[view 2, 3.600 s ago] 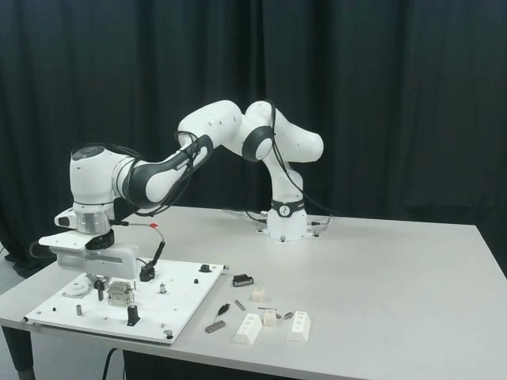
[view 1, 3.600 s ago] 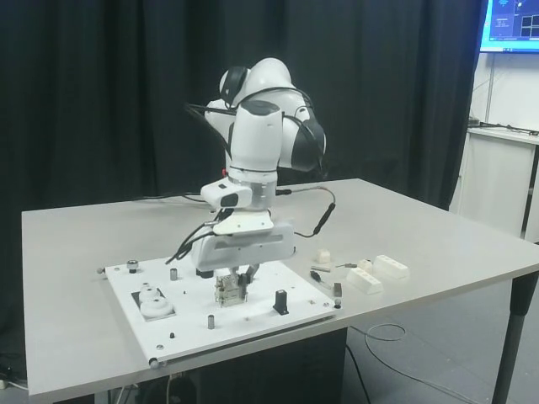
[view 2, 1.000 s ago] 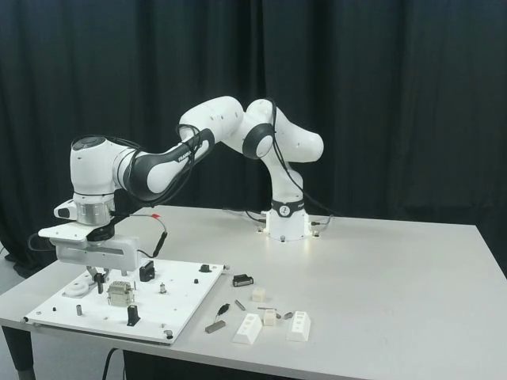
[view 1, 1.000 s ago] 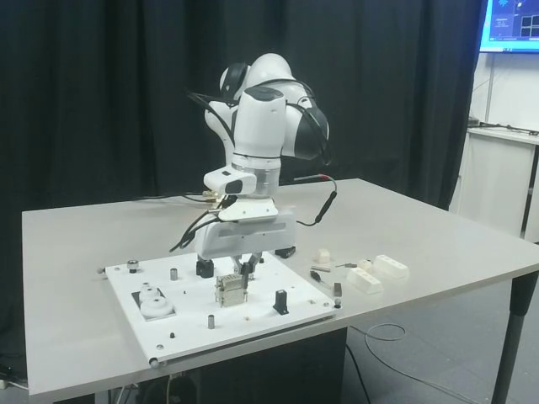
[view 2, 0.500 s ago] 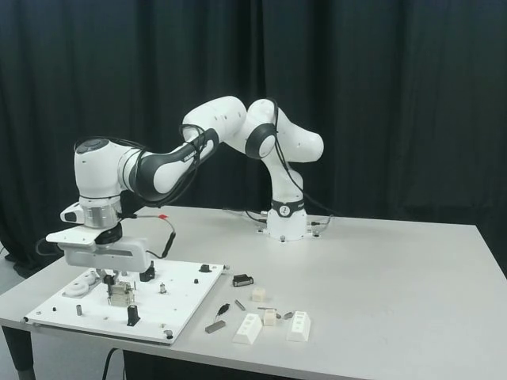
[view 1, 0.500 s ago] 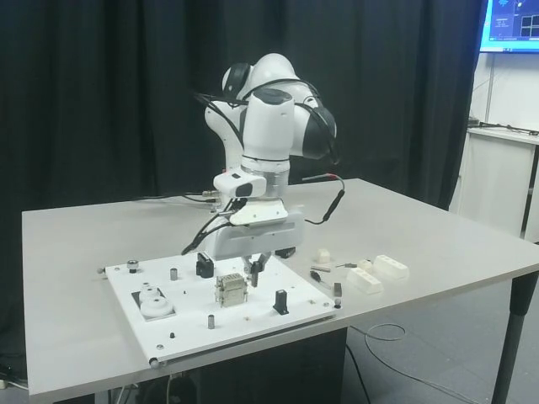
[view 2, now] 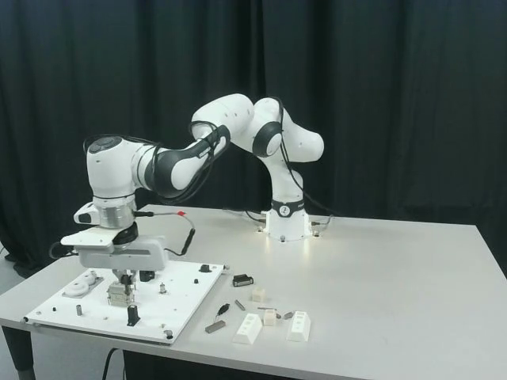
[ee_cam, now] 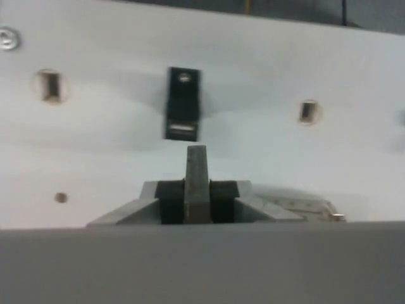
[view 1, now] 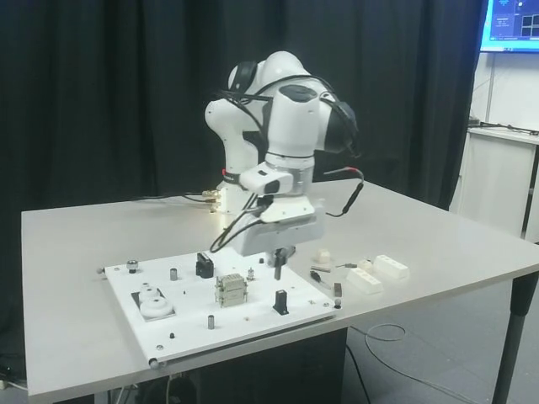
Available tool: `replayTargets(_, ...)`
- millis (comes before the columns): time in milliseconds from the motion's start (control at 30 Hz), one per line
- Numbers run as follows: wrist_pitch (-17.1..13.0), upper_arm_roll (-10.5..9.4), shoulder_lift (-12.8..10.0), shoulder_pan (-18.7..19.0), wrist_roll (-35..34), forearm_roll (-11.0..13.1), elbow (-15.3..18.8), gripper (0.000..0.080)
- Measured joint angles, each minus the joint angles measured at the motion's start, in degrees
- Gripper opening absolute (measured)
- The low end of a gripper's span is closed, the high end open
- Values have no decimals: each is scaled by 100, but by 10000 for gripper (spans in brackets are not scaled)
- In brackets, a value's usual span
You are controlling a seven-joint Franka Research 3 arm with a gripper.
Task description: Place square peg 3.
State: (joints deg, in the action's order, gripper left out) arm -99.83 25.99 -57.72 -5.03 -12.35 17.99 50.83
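The gripper (ee_cam: pixel 197 201) clamps a grey square peg (ee_cam: pixel 196 182) upright between its fingers, the peg's free end pointing down at the white assembly board (view 1: pixel 253 320). Gripper and peg hang above the board without touching it, over a small black upright block (ee_cam: pixel 183 104) with a slot in its foot. Beside them on the board stands a metal connector block (view 1: pixel 231 290) (white gear wheels (view 1: pixel 154 302) lie nearer the board's far corner). White housings (view 2: pixel 273 324) and loose parts rest on the grey table (view 2: pixel 396 285) off the board's edge.
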Motion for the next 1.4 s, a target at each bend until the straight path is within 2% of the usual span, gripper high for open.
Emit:
replayTargets(667, 699, -27, 51, 593, -664, -5, 16, 75)
replayTargets(1067, 771, -171, 48, 761, -713, -81, 94, 75)
replayTargets(1233, 859, -261, 48, 831, -668, -191, 139, 75)
replayTargets(1400, 1078, -351, 48, 918, -668, -367, 165, 75)
